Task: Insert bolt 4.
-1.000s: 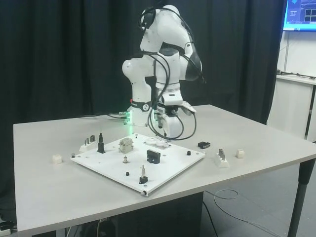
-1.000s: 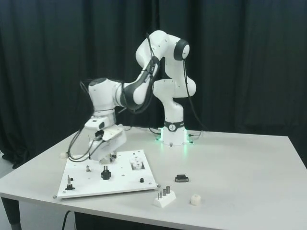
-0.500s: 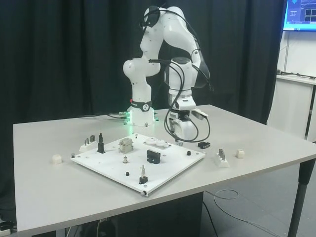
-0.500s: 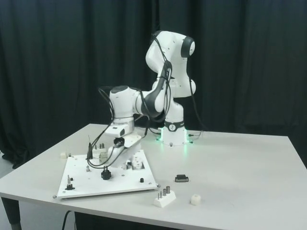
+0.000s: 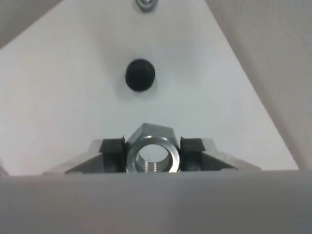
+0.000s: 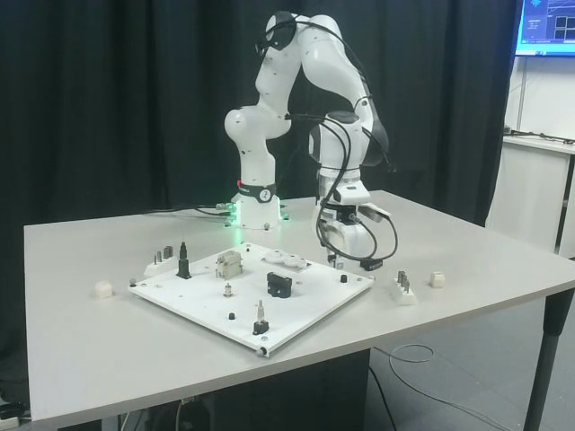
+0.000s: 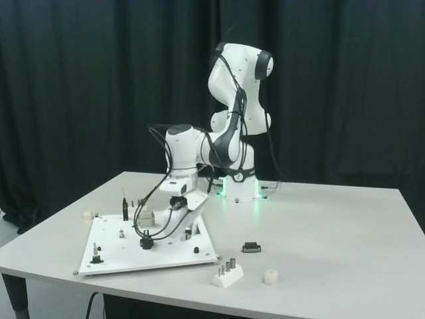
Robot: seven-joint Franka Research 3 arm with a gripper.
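In the wrist view my gripper (image 5: 149, 155) is shut on a grey hexagonal metal piece (image 5: 149, 146) with a threaded hole, which looks like a nut. A black pad (image 5: 111, 151) presses on each side of it. Under it lies the white board (image 5: 58, 97), with a black round stud (image 5: 140, 74) and a corner screw (image 5: 145, 4) beyond. From the room, the gripper (image 6: 346, 262) (image 7: 189, 229) hangs low over the board (image 6: 207, 301) (image 7: 166, 256), near the corner facing the white bolt block (image 6: 403, 287) (image 7: 227, 272). That block holds several upright bolts.
On the board stand a tall black peg (image 6: 183, 260) (image 7: 125, 203), a black knob (image 6: 278, 285) (image 7: 145, 242) and a few small fittings. A small black part (image 6: 372, 264) (image 7: 252, 247) and a white cube (image 6: 437, 279) (image 7: 269, 276) lie off the board near the bolt block. Another white cube (image 6: 104, 288) sits on the far side.
The arm has swung across the board from its middle toward the corner nearest the bolt block, carrying the gripper with it.
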